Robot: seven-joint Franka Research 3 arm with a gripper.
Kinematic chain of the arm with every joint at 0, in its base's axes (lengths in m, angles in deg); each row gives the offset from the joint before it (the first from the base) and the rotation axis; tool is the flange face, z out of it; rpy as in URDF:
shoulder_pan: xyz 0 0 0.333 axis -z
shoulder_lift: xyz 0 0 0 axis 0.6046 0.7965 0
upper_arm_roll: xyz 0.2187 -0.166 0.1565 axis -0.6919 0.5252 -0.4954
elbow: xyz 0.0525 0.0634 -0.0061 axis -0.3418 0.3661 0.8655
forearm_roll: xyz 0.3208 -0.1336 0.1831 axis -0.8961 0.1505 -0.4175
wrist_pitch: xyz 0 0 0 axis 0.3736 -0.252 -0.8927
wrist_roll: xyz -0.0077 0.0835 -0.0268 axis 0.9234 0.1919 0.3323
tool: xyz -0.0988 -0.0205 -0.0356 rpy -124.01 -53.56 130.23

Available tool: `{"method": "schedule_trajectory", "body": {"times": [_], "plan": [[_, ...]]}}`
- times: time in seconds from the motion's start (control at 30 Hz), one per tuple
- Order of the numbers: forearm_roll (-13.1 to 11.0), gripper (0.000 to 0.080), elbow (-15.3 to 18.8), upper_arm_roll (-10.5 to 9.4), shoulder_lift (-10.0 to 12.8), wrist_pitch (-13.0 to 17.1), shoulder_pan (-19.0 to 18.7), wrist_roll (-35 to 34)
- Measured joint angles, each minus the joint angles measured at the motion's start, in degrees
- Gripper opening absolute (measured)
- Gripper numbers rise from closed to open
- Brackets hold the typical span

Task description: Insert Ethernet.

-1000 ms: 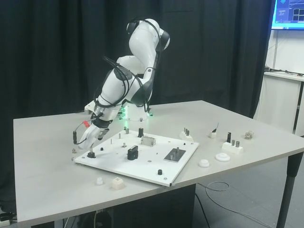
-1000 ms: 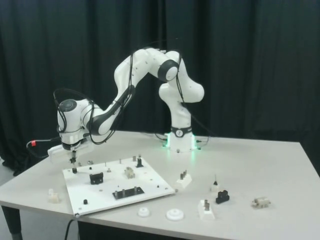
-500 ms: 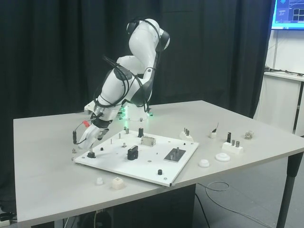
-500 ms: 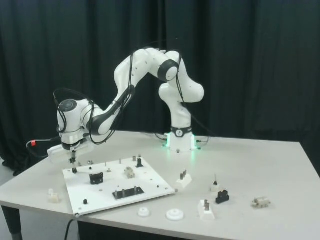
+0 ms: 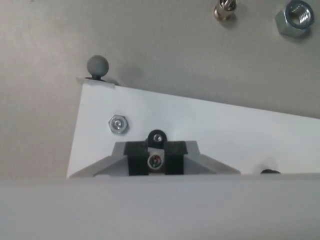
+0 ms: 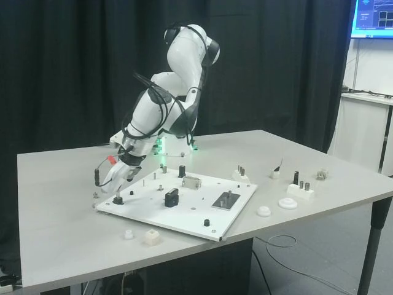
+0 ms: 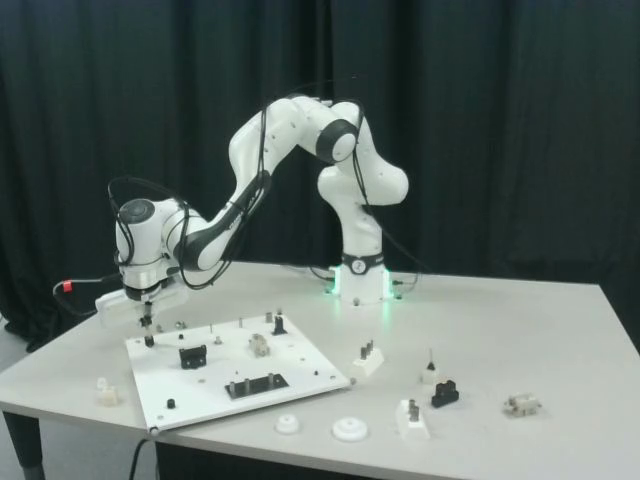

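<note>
My gripper (image 5: 156, 161) hangs over the far left corner of the white board (image 6: 184, 216), low above it. In the wrist view its two black fingers (image 5: 133, 159) stand close together on a small grey plug-like piece (image 5: 155, 161). Just past the fingertips, a small black socket part (image 5: 157, 136) sits on the board. Both room views show the gripper (image 6: 116, 188) (image 7: 148, 322) directly over this black part (image 6: 117, 200) (image 7: 149, 341). Whether the plug touches it I cannot tell.
A nut (image 5: 118, 124) and a grey ball (image 5: 97, 65) mark the board's corner; a loose nut (image 5: 295, 17) and bolt (image 5: 225, 9) lie on the table beyond. On the board stand a black block (image 6: 171, 198), a metal connector (image 6: 191, 182) and a pegged plate (image 6: 226, 200). White pieces (image 6: 150, 237) lie in front.
</note>
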Motion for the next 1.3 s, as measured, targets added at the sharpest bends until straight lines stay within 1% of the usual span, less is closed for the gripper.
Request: {"method": "schedule_trajectory", "body": {"times": [0.4, 1.3], "plan": [[-0.4, 0.0065, 0.3, 0.54, 0.0, 0.0, -0.6, -0.1], [-0.4, 0.0065, 0.5, 0.84, 0.0, 0.5, -0.7, -0.1]]}}
